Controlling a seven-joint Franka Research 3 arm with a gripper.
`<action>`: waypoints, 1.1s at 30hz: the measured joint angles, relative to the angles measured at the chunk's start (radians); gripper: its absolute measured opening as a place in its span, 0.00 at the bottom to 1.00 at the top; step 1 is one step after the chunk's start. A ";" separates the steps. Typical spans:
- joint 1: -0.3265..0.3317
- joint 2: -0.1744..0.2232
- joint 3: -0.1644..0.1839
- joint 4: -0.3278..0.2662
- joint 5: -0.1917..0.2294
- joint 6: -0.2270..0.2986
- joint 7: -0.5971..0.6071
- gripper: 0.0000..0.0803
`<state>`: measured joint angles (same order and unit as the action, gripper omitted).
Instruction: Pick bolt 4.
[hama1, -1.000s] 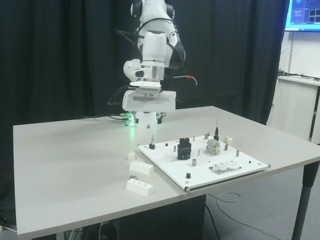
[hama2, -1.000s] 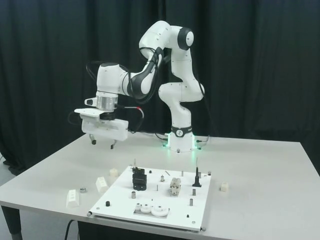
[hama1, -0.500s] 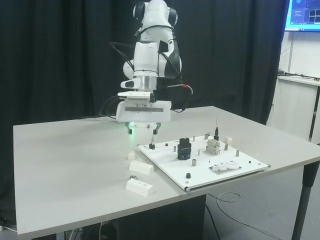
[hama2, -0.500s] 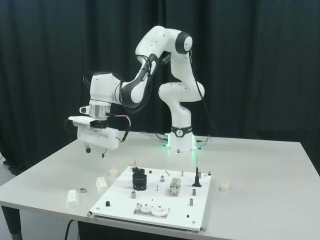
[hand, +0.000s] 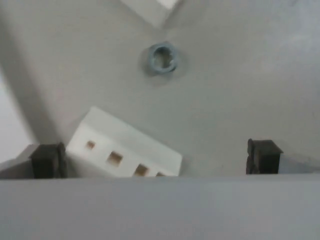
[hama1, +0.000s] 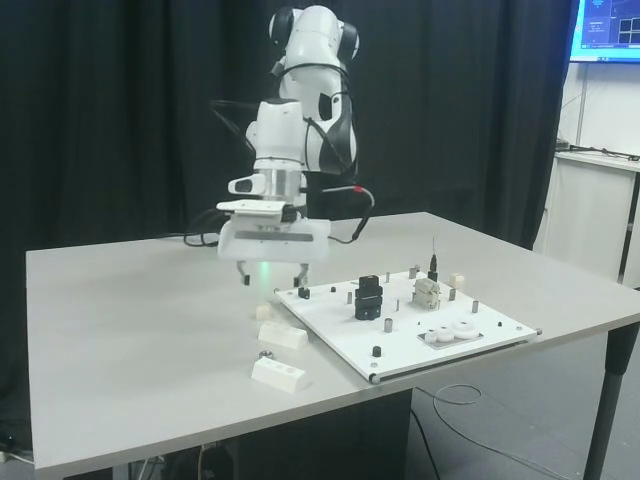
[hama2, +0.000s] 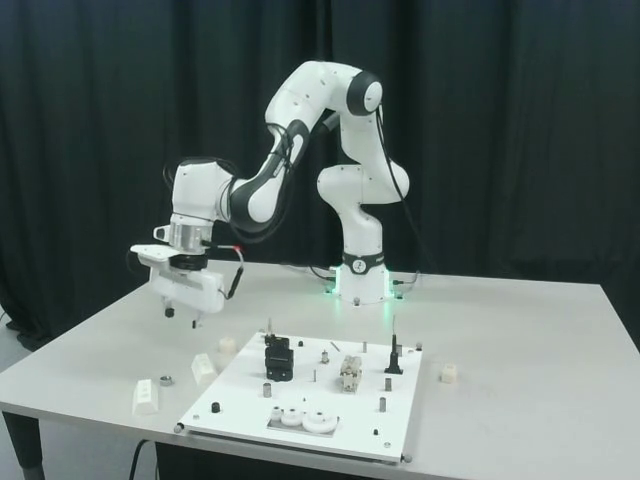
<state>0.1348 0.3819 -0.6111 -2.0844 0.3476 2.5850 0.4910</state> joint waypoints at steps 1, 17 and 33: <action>-0.003 0.008 0.000 0.002 0.010 0.005 0.000 1.00; -0.040 0.158 0.012 0.124 0.168 0.011 0.000 1.00; -0.090 0.249 0.043 0.232 0.207 -0.070 0.000 1.00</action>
<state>0.0446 0.6313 -0.5684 -1.8520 0.5545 2.5146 0.4910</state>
